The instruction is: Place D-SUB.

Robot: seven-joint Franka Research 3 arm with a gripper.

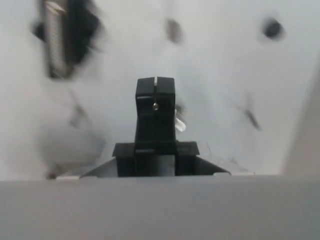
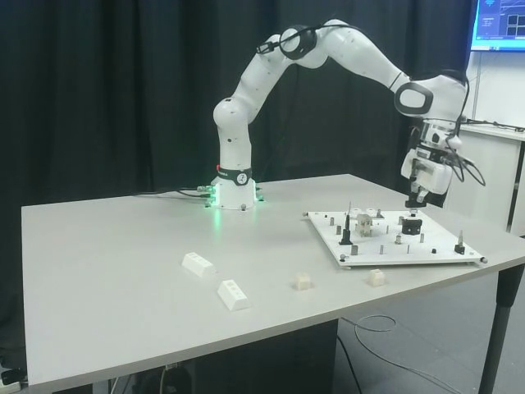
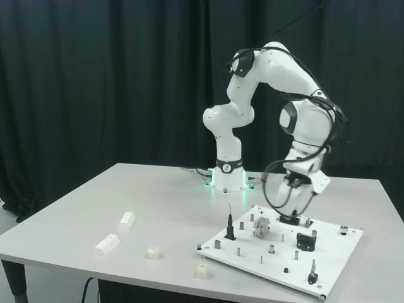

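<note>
The claw hangs just above the far side of the white board, which lies on the grey worktop. In the wrist view its two black fingertips stand pressed together with only a thin seam between them, and nothing shows between them. A black block with a ridged metal face, which I take to be the D-SUB (blurred, so the reading is tentative), sits on the board a little apart from the claw; the room views show a small black piece on the board close below the claw, probably the same part. Judging from this, the connector seems already set down and released, so the placing looks largely done; what remains is likely only lifting the arm clear. Four small white blocks lie on the worktop, well apart from the board.
</note>
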